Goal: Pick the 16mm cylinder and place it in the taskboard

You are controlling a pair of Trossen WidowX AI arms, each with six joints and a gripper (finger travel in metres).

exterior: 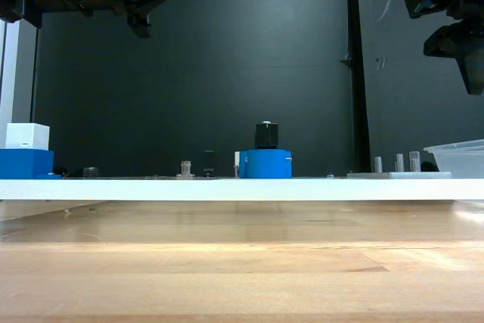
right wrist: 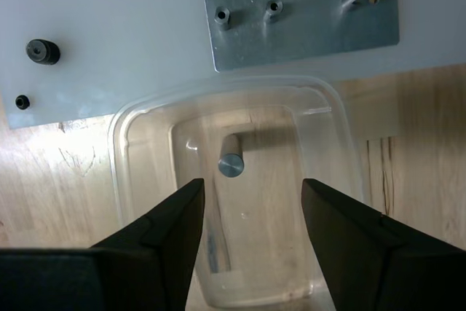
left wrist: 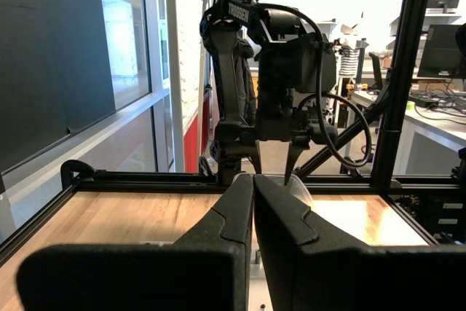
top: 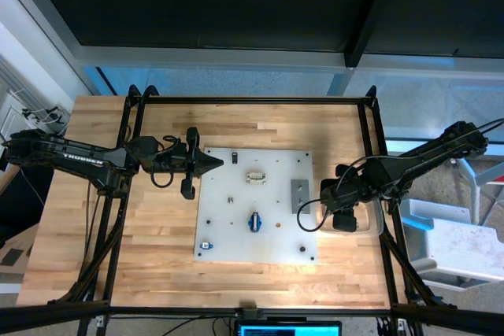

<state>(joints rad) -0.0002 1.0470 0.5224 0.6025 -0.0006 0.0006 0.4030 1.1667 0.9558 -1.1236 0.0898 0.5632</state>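
1. A robotics lab: a wooden table (top: 118, 234) in a black metal frame (top: 252, 100) carries a white taskboard (top: 236, 234).
2. Beyond it are glass partitions (left wrist: 124, 41) and desks (left wrist: 429, 118) with monitors (left wrist: 440, 49) — a shared research workspace.

Left tool (left wrist: 253, 177) pinched together, aloft; right tool (right wrist: 252, 184) spread, pointing down.

A pale wooden counter (top: 118, 218) is lying inside a black metal frame (top: 252, 101) that is running round its edges. A clear plastic tray (right wrist: 120, 151) is sitting on the wood near the counter's right edge, its rounded rim catching the light. At the near edge something is glowing blue, perhaps a monitor (top: 288, 328). Beyond the frame, a white desk (left wrist: 437, 118) is standing in a bright room.
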